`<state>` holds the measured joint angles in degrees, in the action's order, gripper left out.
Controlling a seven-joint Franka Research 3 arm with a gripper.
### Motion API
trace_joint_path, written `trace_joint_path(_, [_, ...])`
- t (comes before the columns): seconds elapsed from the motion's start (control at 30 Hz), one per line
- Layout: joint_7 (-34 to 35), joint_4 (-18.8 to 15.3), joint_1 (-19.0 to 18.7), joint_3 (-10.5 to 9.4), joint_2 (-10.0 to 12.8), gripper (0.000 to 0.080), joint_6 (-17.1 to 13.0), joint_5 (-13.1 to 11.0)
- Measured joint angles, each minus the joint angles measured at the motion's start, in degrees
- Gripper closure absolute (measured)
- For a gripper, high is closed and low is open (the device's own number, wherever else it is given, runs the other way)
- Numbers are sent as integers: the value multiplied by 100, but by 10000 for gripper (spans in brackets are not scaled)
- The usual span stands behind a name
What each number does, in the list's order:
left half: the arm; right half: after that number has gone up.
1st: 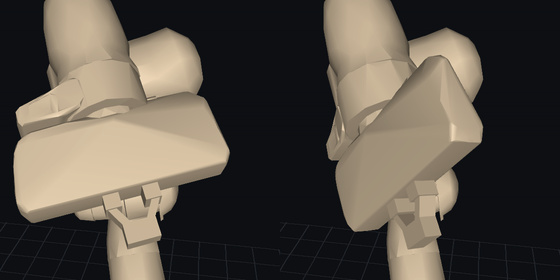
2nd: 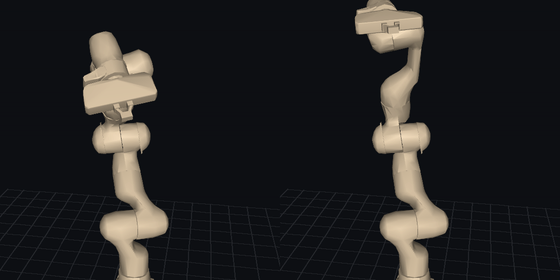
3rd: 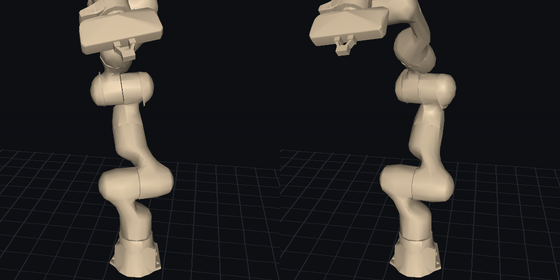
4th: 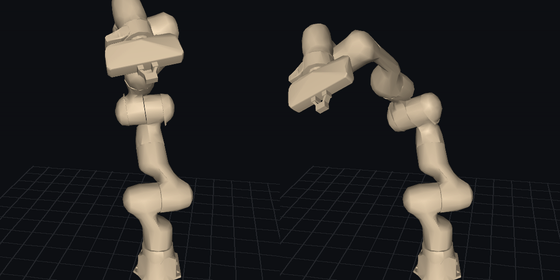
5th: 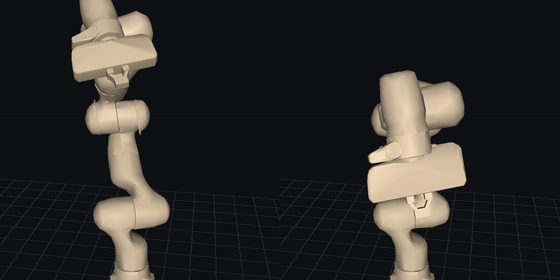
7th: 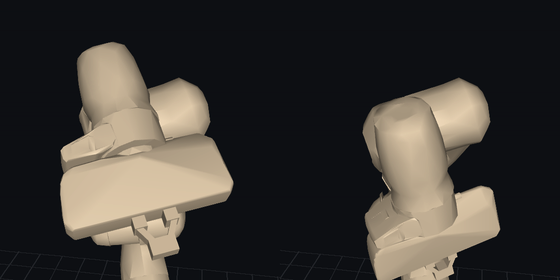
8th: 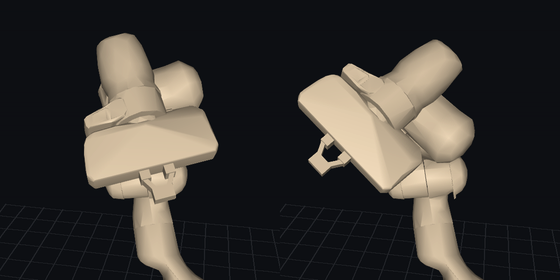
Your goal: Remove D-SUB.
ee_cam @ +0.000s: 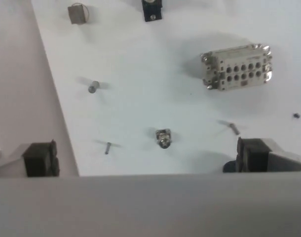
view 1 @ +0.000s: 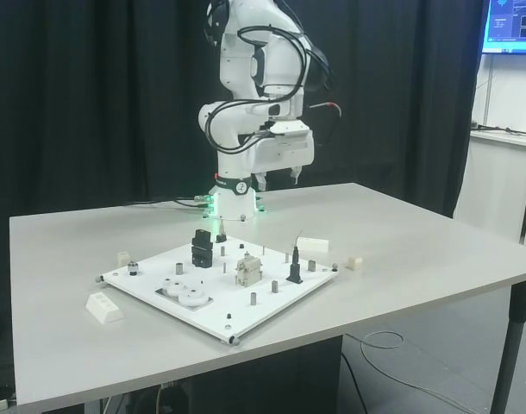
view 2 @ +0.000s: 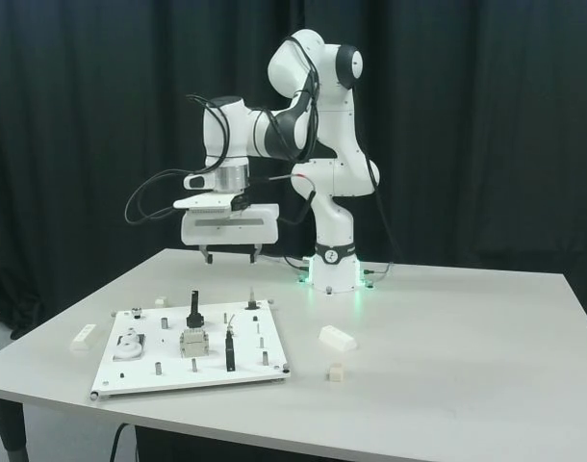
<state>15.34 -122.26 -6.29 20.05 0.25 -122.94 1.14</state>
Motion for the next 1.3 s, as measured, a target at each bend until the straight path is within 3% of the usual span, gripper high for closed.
trace_joint_path(0.6, [-1031, 90, 87, 328, 2, 3, -36, 17])
trace_joint_path(1.3, [-2011, -133, 228, 891, 135, 3, -34, 389])
